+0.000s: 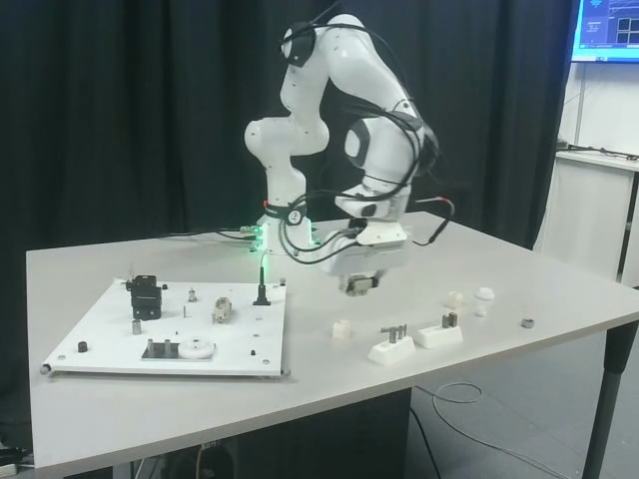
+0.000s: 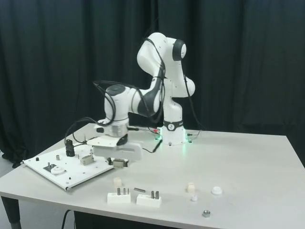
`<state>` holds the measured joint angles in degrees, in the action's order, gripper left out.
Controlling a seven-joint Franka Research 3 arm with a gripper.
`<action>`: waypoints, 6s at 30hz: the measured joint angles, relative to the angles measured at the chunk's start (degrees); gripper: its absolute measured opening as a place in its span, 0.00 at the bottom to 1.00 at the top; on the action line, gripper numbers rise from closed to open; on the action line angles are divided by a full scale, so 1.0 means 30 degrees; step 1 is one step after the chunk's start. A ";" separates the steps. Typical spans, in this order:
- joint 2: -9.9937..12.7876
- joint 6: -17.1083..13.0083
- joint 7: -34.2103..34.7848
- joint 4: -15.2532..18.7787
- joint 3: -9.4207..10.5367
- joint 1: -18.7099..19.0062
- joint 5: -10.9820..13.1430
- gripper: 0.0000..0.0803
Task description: Insert waterproof.
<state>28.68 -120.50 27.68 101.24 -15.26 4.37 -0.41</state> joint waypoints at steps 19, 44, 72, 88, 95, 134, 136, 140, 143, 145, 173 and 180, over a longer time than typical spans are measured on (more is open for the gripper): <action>-0.0453 0.0325 -0.5277 -0.0272 -0.1314 -0.1458 0.0007 0.76; -0.0476 0.0870 -1.3055 -0.0235 -0.2946 -0.2493 0.0009 0.76; -0.2274 0.0235 -1.9359 0.1849 -0.4336 -0.2493 -0.1412 0.76; -0.4627 -0.3973 -2.2665 0.5901 -0.4864 -0.2494 -0.1602 0.76; -0.5225 -0.4948 -2.4893 0.7049 -0.4906 -0.2494 -0.1602 0.76; -0.2911 -0.8498 -2.5775 0.8338 -0.5095 -0.2487 0.0041 0.76; -0.2858 -0.8498 -2.5775 0.8338 -0.5085 -0.2487 0.0087 0.76; -0.2806 -0.8498 -2.5775 0.8339 -0.5072 -0.2487 0.0117 0.76; -0.2789 -0.8498 -2.5775 0.8339 -0.5068 -0.2487 0.0119 0.76; -0.2785 -0.8498 -2.5775 0.8339 -0.5065 -0.2487 0.0119 0.76; -0.2623 -0.9053 -2.5775 0.8328 -0.5138 -0.2494 0.0119 0.76; -0.2435 -0.9221 -2.5775 0.8238 -0.5188 -0.2494 0.0120 0.76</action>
<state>21.37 -148.16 -49.64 125.95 -30.82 -3.12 -0.05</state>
